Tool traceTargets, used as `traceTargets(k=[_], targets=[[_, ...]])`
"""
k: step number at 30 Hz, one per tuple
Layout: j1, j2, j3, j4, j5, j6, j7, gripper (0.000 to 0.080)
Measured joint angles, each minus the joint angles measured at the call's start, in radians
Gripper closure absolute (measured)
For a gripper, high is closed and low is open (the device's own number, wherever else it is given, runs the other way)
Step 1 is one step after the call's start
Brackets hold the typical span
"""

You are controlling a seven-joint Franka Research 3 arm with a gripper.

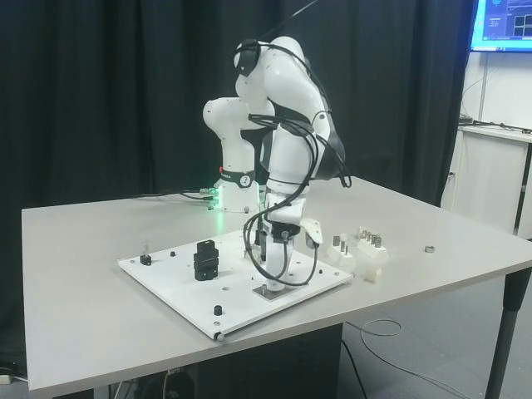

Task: Insert medium gear.

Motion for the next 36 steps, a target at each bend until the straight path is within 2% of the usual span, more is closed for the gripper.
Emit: traceTargets(k=[9, 19, 36], targets=[[-0.007, 0.011, 0.008, 0.0, 0.001, 0.015, 0.016, 0.0521], [-0.007, -0.006, 0.005, 0.003, 0.0, -0.009, 0.035, 0.0521], [-0.008, -0.005, 0.006, 0.003, 0.0, -0.006, 0.035, 0.0521]])
